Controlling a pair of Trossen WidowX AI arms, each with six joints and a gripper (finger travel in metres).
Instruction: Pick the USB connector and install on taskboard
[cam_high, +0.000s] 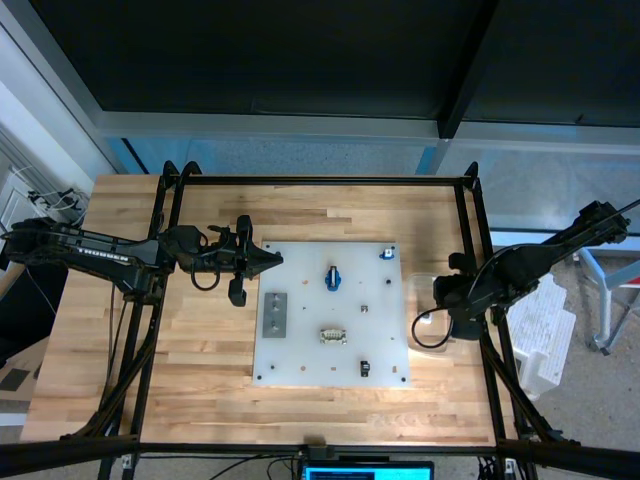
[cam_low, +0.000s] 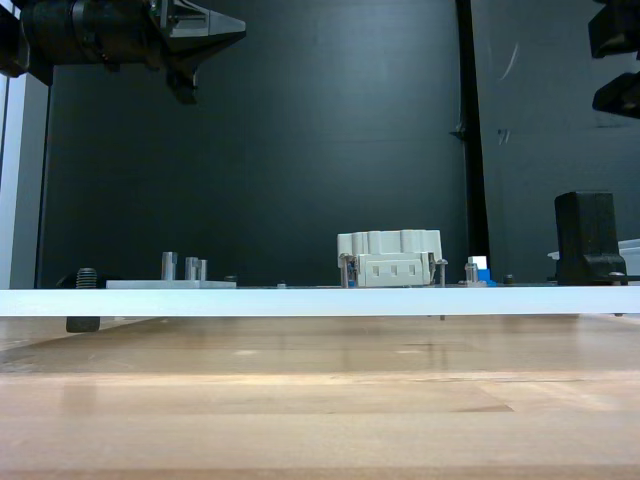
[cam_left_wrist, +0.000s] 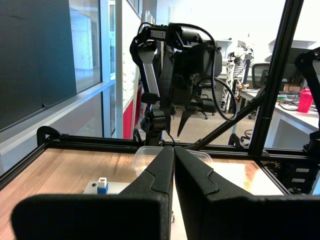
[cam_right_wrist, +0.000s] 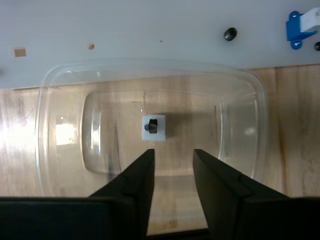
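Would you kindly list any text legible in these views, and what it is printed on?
"TROSSEN": left arm's link; left gripper hovers shut at the taskboard's left edge.
"TROSSEN": right arm's link; right gripper hangs open over the clear tray.
Nothing else is legible.

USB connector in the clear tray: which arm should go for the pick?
Right. The right gripper hangs directly over the tray, fingers open, with the USB connector just ahead of them. The left gripper, fingers shut, hovers at the opposite edge of the taskboard, away from the tray.
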